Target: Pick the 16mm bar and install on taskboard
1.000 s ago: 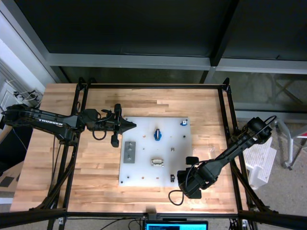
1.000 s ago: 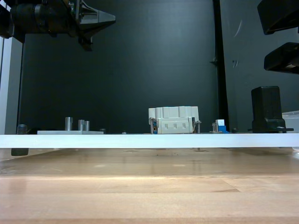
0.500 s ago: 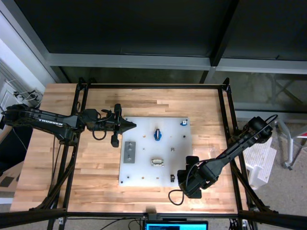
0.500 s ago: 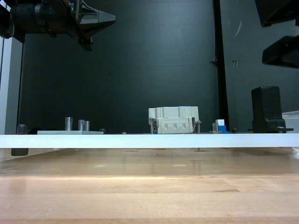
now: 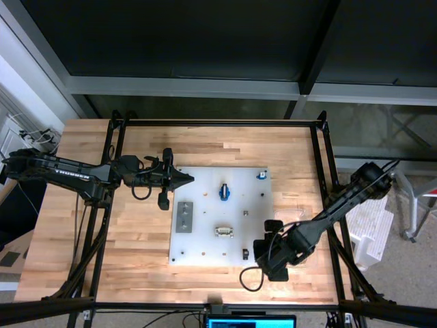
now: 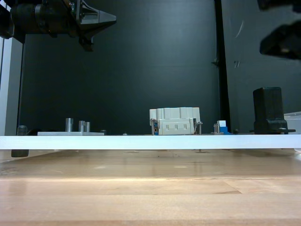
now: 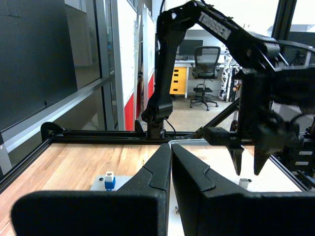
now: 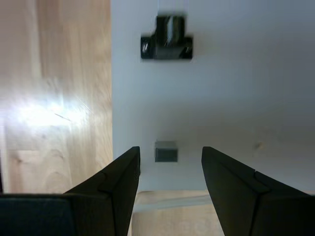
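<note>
The 16mm bar [image 8: 166,151], a tiny grey peg, lies on the white taskboard [image 8: 221,98] near its corner. My right gripper [image 8: 170,162] hangs above it, pointing down, fingers open on either side of the peg and apart from it. In the high view the right gripper [image 5: 262,247] covers the peg at the near right corner of the taskboard [image 5: 205,205]. My left gripper [image 5: 189,179] is shut and empty, held high over the board's far left corner, also seen in the low view as the left gripper [image 6: 112,19].
On the board stand a grey metal block [image 5: 184,216], a blue knob [image 5: 224,192], a white connector [image 5: 223,233] and a small black connector [image 8: 166,44] just beyond the peg. Black frame rails [image 5: 321,171] border the wooden table.
The right gripper has risen a little in the low view and its arm has shifted slightly. The left arm has not moved.
</note>
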You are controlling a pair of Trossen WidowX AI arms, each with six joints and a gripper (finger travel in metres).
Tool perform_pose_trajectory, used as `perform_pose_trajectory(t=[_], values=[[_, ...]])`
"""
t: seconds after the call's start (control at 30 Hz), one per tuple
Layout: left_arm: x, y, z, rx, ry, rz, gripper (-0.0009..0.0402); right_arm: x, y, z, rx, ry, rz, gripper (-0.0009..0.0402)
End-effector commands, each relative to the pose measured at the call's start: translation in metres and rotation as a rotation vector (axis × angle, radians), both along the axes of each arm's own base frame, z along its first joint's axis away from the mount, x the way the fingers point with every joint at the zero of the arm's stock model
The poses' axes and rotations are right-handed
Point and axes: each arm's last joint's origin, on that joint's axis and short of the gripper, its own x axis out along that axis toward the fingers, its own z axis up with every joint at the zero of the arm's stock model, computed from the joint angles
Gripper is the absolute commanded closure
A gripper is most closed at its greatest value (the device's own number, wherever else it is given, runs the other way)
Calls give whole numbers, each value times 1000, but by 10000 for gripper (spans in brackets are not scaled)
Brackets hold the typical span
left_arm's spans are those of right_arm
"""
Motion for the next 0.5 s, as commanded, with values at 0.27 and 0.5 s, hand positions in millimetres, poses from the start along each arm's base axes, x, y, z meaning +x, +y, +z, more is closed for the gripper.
perform_pose_trajectory(t=[0.27, 0.5], values=[[0, 0, 0, 0, 0, 0, 393, -2, -37, 47, -5, -164, 12, 270], [0, 0, 0, 0, 0, 0, 393, -4, -67, 69, -42, -248, 12, 292]])
